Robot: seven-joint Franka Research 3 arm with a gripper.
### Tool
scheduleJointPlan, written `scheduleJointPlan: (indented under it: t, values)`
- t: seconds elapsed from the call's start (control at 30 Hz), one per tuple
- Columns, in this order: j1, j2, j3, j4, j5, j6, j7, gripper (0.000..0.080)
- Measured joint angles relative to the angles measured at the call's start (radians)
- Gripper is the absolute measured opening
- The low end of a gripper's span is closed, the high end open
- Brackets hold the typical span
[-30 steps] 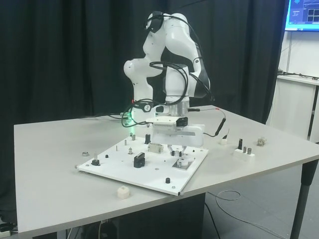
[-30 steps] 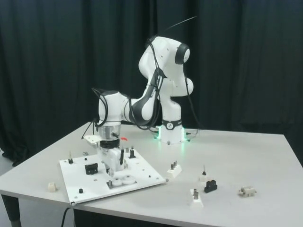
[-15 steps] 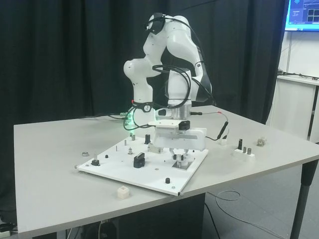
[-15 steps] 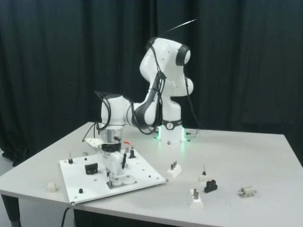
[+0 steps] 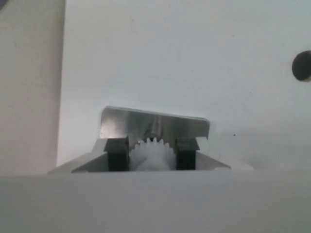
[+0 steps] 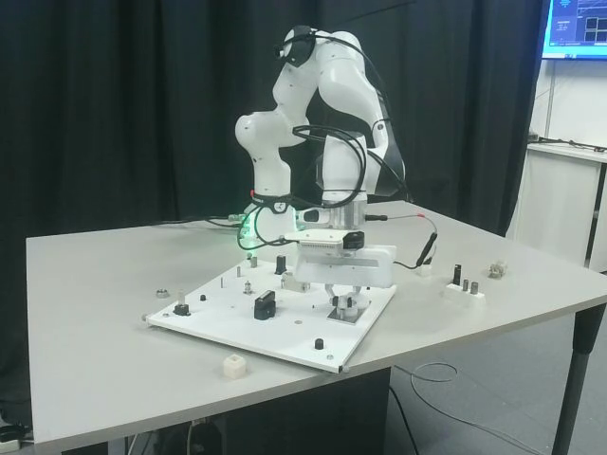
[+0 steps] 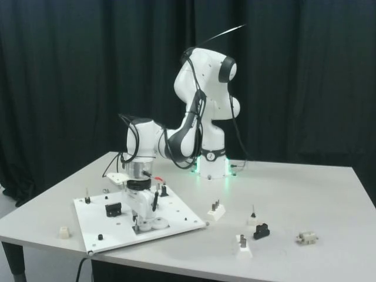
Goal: Insert small gear.
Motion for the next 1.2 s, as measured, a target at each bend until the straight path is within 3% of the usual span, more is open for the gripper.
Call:
scheduleJointPlan:
  t: [1.2]
  values:
    - [-0.012, 0.034, 0.000, 0.048, -0.057, -0.023, 0.003, 0.0199]
